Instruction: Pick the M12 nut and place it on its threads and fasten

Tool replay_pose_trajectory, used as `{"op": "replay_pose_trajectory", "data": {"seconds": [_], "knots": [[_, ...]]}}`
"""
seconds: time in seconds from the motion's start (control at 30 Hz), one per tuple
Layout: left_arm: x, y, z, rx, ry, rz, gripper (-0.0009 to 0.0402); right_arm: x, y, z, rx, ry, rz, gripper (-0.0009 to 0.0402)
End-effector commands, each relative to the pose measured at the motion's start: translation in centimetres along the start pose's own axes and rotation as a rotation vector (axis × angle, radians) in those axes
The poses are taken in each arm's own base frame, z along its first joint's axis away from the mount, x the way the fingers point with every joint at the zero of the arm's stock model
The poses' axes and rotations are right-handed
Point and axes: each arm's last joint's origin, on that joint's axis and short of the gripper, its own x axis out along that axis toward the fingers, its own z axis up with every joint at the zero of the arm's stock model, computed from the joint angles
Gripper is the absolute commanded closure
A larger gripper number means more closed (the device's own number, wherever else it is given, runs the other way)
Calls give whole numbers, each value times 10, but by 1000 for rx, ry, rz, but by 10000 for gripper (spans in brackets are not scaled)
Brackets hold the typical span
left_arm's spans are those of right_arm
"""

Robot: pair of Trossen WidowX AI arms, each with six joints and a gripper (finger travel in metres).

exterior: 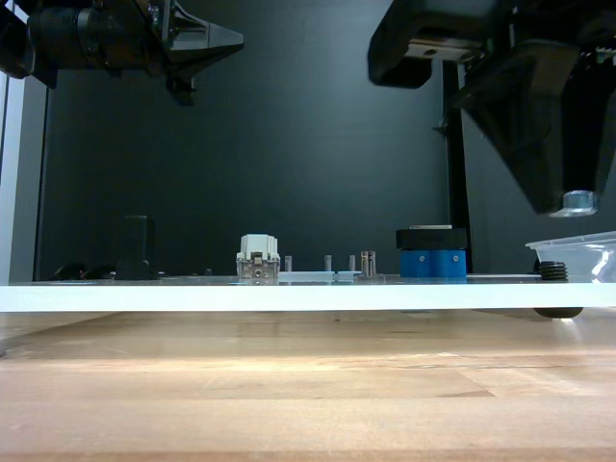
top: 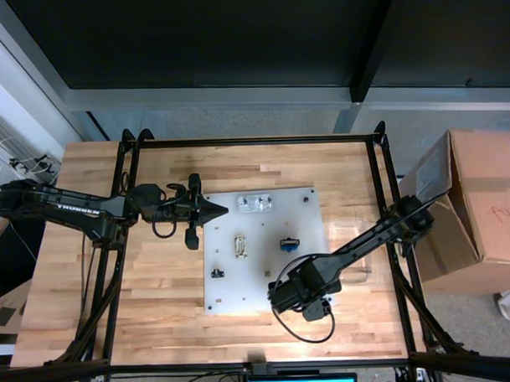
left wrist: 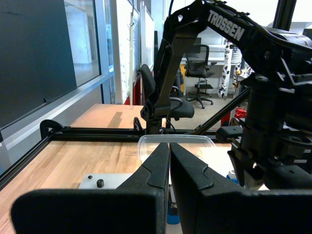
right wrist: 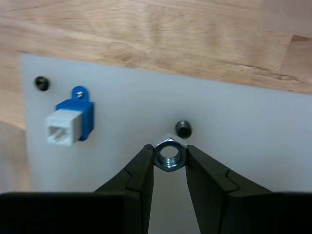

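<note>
the right claw (right wrist: 169, 161) gripped the silver m12 nut (right wrist: 169, 157) above the white board (right wrist: 243, 126), beside the bare stud (right wrist: 183, 128), not on it. lowered off-centre, i reckoned, it could cross-thread or slip free. the clear tray (exterior: 577, 252) crowded the stud's three o'clock. the left claw (left wrist: 169, 146), closed and empty, hung at the board's nine o'clock.

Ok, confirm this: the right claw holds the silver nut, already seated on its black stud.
Not seated. The low view shows the nut in the right claw, held clear above the bare stud. The left claw hovers high over the left edge of the board.
</note>
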Motion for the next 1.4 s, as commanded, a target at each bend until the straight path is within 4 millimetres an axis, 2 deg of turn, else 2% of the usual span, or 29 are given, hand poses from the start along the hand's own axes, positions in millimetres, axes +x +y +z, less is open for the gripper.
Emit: {"op": "replay_pose_trajectory", "data": {"seconds": [0.03,0.23,0.77,1.4], "knots": [[0,0,0,0,0,0,393,6,-6,2,0,8,4,378],[0,0,0,0,0,0,393,12,-13,4,-1,25,4,378],[0,0,0,0,0,0,393,15,-13,4,0,26,10,378],[0,0,0,0,0,0,393,31,-11,1,31,13,5,378]]}}
